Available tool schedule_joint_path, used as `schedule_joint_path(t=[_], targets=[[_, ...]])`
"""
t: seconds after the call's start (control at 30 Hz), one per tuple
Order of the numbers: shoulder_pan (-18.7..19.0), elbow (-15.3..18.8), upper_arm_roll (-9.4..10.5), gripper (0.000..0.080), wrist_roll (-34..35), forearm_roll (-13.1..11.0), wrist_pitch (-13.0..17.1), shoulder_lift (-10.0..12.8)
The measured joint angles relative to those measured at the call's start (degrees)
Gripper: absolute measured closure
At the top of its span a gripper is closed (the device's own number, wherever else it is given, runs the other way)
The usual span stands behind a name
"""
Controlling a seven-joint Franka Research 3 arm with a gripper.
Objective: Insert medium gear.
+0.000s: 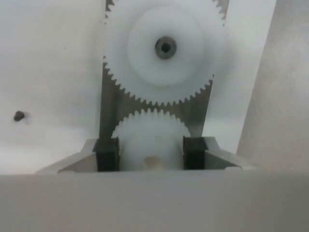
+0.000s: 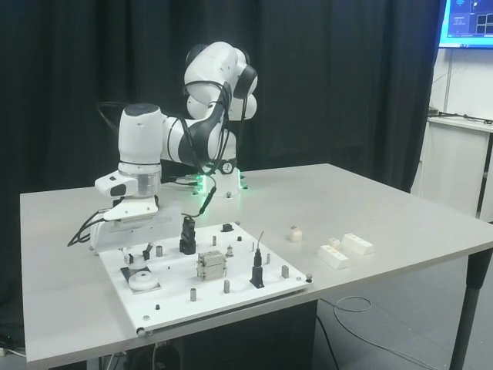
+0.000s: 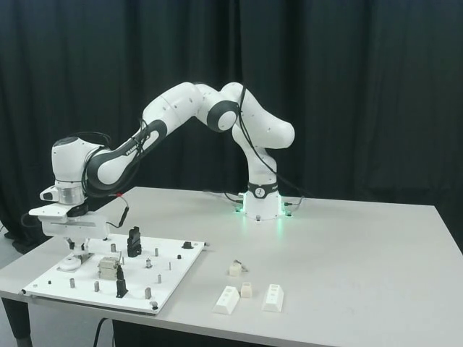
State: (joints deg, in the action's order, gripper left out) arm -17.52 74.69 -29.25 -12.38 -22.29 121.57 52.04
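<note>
The claw [image 1: 150, 153] grips the medium gear [image 1: 151, 137] between its two black pads [image 1: 107, 153], teeth meshing with the large gear [image 1: 165, 50] already seated on the white board [image 2: 202, 281]. The white arm [image 3: 181, 108] reaches out low from its base over the board's far corner on the grey surface [image 2: 370, 208].

White toothed medium gear [image 1: 152, 137], lying flat, teeth meshing with large white gear [image 1: 164, 50], clamped between black fingers [image 1: 107, 153]

Large gear [image 1: 165, 48] top beyond the wrist view's edge.
</note>
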Motion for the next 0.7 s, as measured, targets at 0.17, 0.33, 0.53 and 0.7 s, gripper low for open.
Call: schedule_joint_path(t=[0.17, 0.33, 0.53, 0.7], targets=[[-0.02, -0.02, 0.00, 0.0522, -0.11, -0.27, 0.54, 0.58], [-0.06, -0.20, 0.00, 0.0522, -0.27, -0.41, 0.55, 0.82], [-0.09, -0.29, 0.00, 0.0522, -0.43, -0.42, 0.37, 0.83], [-0.12, -0.33, 0.00, 0.0522, -0.43, -0.50, 0.21, 0.83]])
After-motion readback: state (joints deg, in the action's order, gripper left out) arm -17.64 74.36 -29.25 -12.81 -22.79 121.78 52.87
